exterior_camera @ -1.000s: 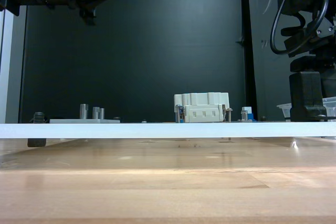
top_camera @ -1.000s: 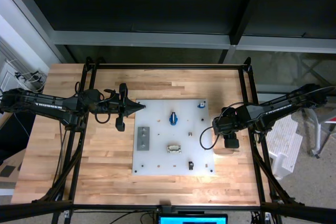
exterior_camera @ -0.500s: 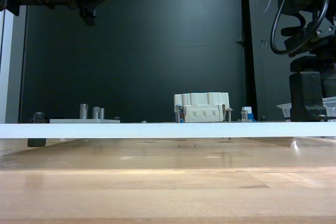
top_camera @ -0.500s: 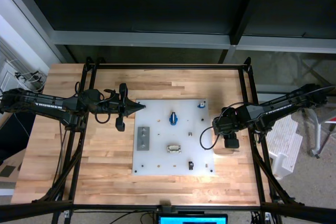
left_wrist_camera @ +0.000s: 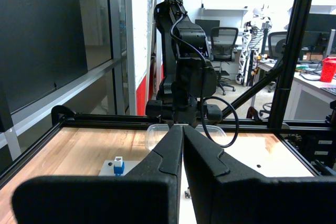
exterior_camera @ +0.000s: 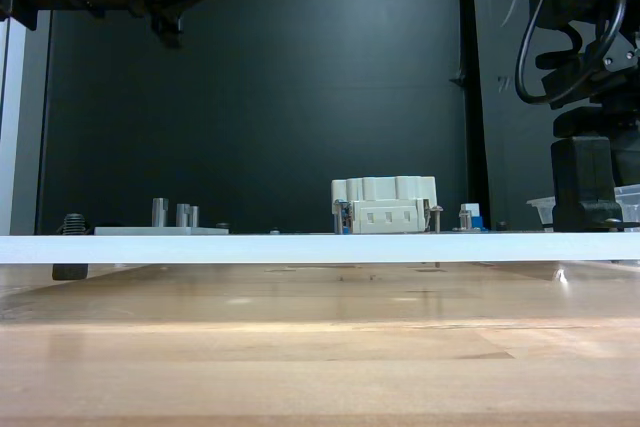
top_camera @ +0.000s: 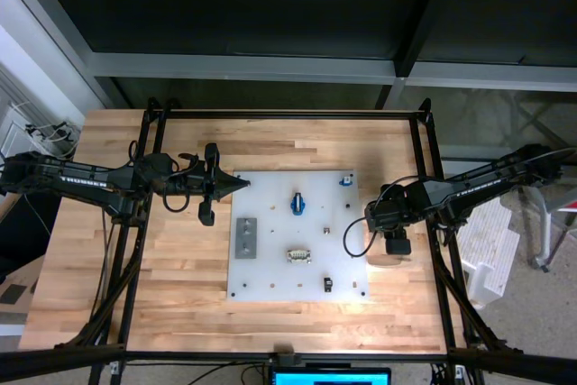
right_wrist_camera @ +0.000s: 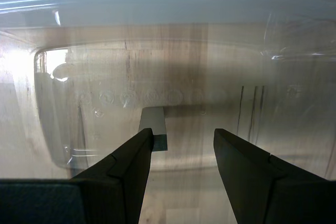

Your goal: Pick the 16mm bar and install on taskboard

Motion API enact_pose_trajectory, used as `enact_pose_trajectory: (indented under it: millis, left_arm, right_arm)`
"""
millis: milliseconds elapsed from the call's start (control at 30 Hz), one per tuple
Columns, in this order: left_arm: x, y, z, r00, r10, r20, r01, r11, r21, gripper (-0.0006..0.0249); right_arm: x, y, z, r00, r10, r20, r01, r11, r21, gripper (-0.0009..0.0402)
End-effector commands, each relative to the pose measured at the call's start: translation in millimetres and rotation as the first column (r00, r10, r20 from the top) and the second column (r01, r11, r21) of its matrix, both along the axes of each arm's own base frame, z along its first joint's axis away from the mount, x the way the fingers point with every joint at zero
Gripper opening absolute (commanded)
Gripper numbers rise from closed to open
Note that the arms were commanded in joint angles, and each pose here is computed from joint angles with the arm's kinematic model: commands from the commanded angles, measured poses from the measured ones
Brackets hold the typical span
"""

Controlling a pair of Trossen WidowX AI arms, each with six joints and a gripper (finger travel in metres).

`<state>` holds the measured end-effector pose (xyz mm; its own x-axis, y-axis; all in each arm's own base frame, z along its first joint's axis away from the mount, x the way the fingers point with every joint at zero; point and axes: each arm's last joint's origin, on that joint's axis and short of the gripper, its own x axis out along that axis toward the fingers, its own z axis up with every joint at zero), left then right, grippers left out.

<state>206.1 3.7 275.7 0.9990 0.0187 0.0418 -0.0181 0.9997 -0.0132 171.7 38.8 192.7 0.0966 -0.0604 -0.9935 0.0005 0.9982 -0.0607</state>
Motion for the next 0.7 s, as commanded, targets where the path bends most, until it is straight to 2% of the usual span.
enact_pose_trajectory:
  millis: [33, 700]
  left_arm:
    - [0.1, 0.1, 0.1, 1.0, 0.0, 0.0, 0.0, 1.0, 0.0, 0.0]
    - [0.1, 0.0, 0.1, 1.0, 0.0, 0.0, 0.0, 1.0, 0.0, 0.0]
  right_arm:
    - [0.9, 0.3, 4.7, 1.0, 0.003, 0.009, -0.003, 1.0, 0.005, 0.0165]
    - [-2.5, -0.4, 26.8, 1.0, 0.003, 0.011, -0.003, 1.0, 0.006, 0.0165]
